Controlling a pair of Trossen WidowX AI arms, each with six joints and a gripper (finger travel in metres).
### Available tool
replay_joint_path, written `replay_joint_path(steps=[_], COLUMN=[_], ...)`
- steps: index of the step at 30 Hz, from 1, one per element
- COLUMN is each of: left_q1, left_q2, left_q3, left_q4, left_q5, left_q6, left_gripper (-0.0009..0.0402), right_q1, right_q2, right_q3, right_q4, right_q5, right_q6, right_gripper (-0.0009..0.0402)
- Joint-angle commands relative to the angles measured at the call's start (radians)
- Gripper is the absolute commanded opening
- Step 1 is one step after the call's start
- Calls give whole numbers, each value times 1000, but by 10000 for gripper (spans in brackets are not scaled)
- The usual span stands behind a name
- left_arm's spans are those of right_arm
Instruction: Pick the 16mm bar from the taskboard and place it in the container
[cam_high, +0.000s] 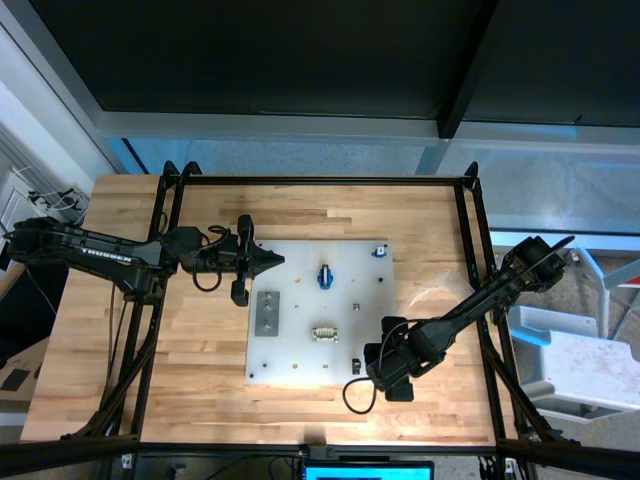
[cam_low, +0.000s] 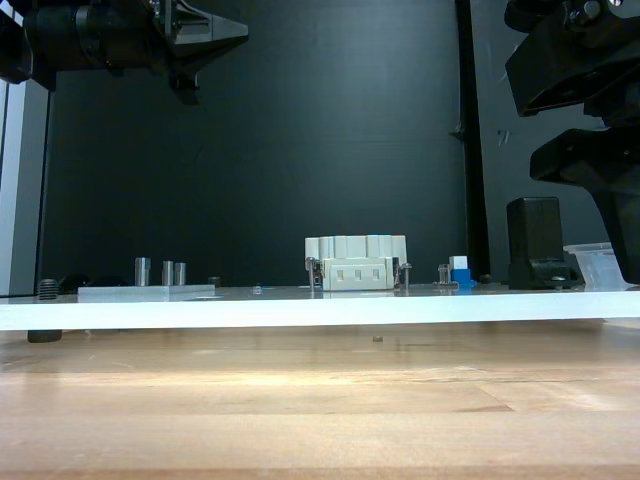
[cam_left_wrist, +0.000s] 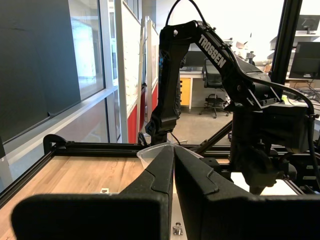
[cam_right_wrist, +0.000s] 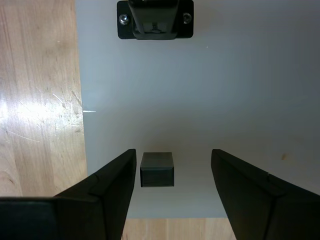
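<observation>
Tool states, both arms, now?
Left tool: closed, empty, raised over the taskboard's left side.
Right tool: open, low over the taskboard, straddling the 16mm bar, not gripping it.

The counter (cam_high: 200, 400) is pale wood with a scratchy sheen. Under the right pincer (cam_right_wrist: 173, 155) the taskboard (cam_high: 350, 270) looks smooth matt white, and the dark block (cam_right_wrist: 157, 169) it straddles is matt too. The left pincer (cam_left_wrist: 172, 148), up near the grey metal block (cam_high: 267, 312), is matt black plastic. The container (cam_low: 600, 262) is clear plastic.
</observation>
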Motion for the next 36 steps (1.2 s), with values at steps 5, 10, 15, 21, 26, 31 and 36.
replay_joint_path(steps=[5, 10, 15, 21, 26, 31, 36], left_q1=[0, 0, 0, 0, 0, 0, 0], left_q2=[0, 0, 0, 0, 0, 0, 0], left_q3=[0, 0, 0, 0, 0, 0, 0], left_q4=[0, 0, 0, 0, 0, 0, 0], left_q5=[0, 0, 0, 0, 0, 0, 0], left_q6=[0, 0, 0, 0, 0, 0, 0], left_gripper=[0, 0, 0, 0, 0, 0, 0], right_q1=[3, 3, 4, 4, 4, 4, 4], right_q2=[0, 0, 0, 0, -1, -12, -25], right_q3=[1, 1, 1, 1, 1, 3, 22], right_q4=[0, 1, 2, 5, 7, 6, -8], right_q5=[-5, -5, -6, -5, -5, -5, -5], right_q6=[-5, -5, -5, -4, -3, -2, -4], right_gripper=[150, 108, 62, 8, 5, 6, 6])
